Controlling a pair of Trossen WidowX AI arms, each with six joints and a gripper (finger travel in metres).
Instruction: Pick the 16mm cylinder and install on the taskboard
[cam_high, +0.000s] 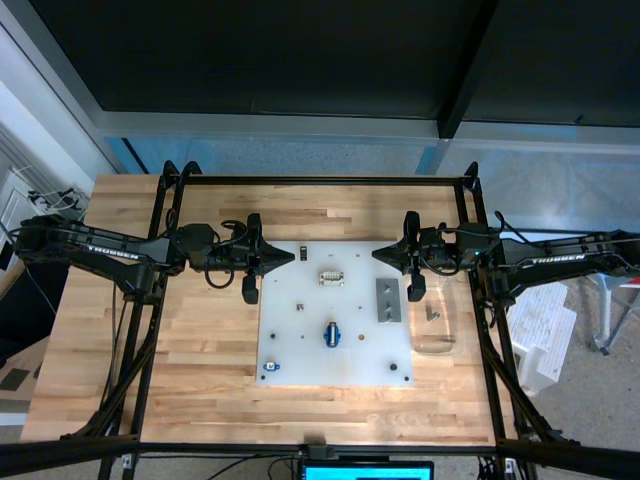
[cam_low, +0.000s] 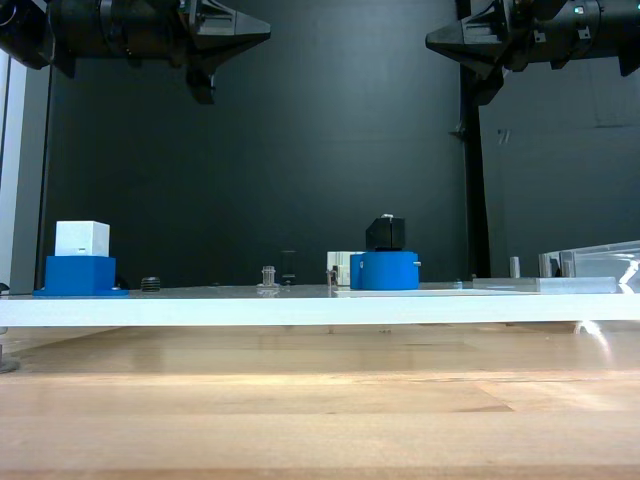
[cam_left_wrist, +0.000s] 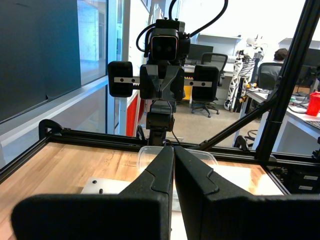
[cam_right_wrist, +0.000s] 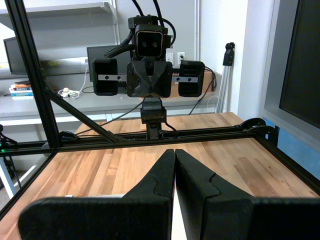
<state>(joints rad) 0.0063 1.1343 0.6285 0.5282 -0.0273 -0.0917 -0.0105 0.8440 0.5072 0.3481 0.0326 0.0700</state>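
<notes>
Right now both of my arms are held high above the table, facing each other across the large flat white square taskboard (cam_high: 300, 350). My left gripper (cam_high: 290, 255) hangs over the board's far left edge. In the left wrist view its two black fingers (cam_left_wrist: 160, 172) are pressed together with nothing between them. My right gripper (cam_high: 377, 254) hangs over the board's far right part, beyond the grey rectangular metal block (cam_high: 388, 299). Its fingers (cam_right_wrist: 162, 175) are likewise clenched on nothing. From table height both grippers sit well above everything on the board.

The tiny silvery-grey 16mm cylinder (cam_high: 432, 314) lies off the board, inside the clear plastic tray (cam_high: 440, 347) that rests on the wooden tabletop (cam_high: 150, 360) just beside the board's right edge. A round blue fitting (cam_high: 331, 334) stands near the board's middle, and a small white connector (cam_high: 330, 276) sits towards its far edge.
</notes>
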